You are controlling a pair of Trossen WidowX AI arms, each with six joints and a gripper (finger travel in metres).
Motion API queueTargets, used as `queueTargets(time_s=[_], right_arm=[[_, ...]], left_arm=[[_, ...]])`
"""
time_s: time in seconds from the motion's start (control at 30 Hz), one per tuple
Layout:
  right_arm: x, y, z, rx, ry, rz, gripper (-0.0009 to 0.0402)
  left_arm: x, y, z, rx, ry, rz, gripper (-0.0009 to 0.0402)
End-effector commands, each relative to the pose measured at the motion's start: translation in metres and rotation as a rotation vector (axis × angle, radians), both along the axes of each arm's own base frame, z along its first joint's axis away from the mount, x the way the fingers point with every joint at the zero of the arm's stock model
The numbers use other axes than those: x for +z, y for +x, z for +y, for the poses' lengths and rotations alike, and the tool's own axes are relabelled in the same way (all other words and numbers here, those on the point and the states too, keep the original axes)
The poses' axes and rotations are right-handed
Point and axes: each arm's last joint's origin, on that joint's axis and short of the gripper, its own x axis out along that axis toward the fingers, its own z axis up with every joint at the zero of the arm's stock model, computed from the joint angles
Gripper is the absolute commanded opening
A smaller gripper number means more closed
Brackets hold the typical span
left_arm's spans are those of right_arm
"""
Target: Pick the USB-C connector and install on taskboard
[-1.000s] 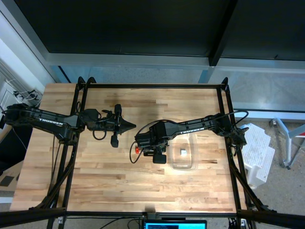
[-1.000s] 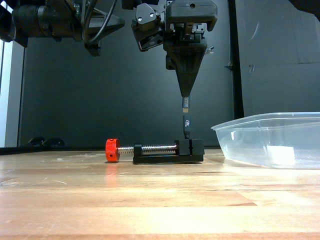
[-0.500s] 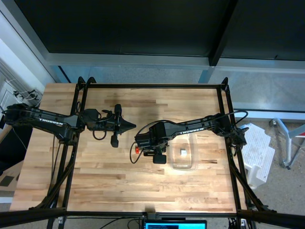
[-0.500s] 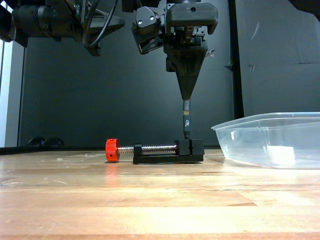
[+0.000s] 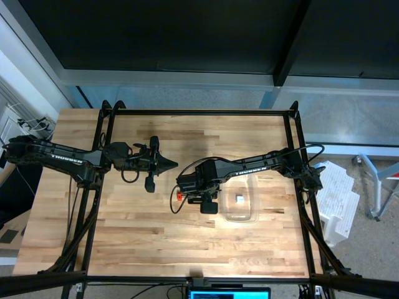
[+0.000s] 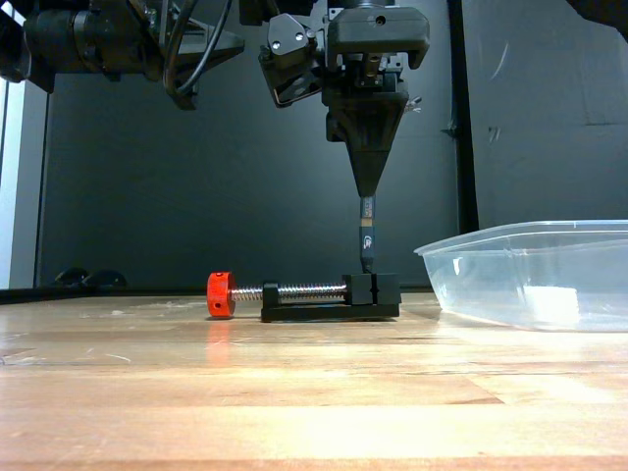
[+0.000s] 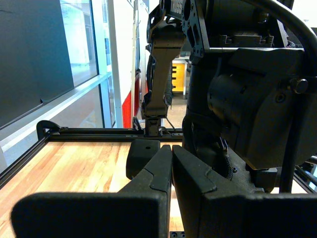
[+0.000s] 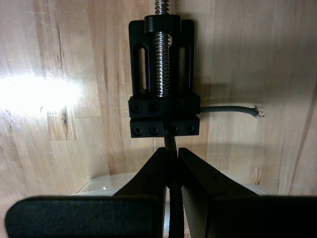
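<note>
The taskboard point(image 6: 330, 297) is a small black clamp block with a spring screw and an orange-red knob point(image 6: 221, 294), lying on the wooden table; it also shows under the right wrist point(image 8: 163, 115). My right gripper point(image 6: 366, 199) points straight down over the block's right end, shut on the USB-C connector point(image 6: 366, 235), a thin dark stick standing upright. The stick's lower end touches the block's top. The right wrist view shows the connector point(image 8: 171, 143) pinched between the fingertips just in front of the block. My left gripper point(image 5: 171, 164) hovers shut to the left of the block, holding nothing.
A clear plastic tray point(image 6: 510, 240) stands right of the block, with a small white square piece point(image 5: 239, 198) inside. A short braided cable end point(image 8: 229, 110) sticks out of the block's side. The black frame rails point(image 5: 199, 113) border the table.
My right gripper has come down. A second ago a gap showed between the held plug and a dark upright piece on the block; now they meet in one line. The left arm has not moved.
</note>
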Motion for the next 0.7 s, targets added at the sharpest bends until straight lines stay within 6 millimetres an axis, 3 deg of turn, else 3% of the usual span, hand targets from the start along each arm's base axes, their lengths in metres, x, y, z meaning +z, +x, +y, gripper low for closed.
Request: queueTargets(time_s=[0.03,0.7], right_arm=[[0.0003,-0.0002,0.0000,0.000,0.000,0.000,0.0000],[-0.0068,0.0011,0.0002,0.007,0.001,-0.007,0.0000]], left_arm=[[-0.0001,0.0001,0.0000,0.000,0.000,0.000,0.0000],[-0.0001,0.0001,0.0001,0.000,0.000,0.000,0.0000]])
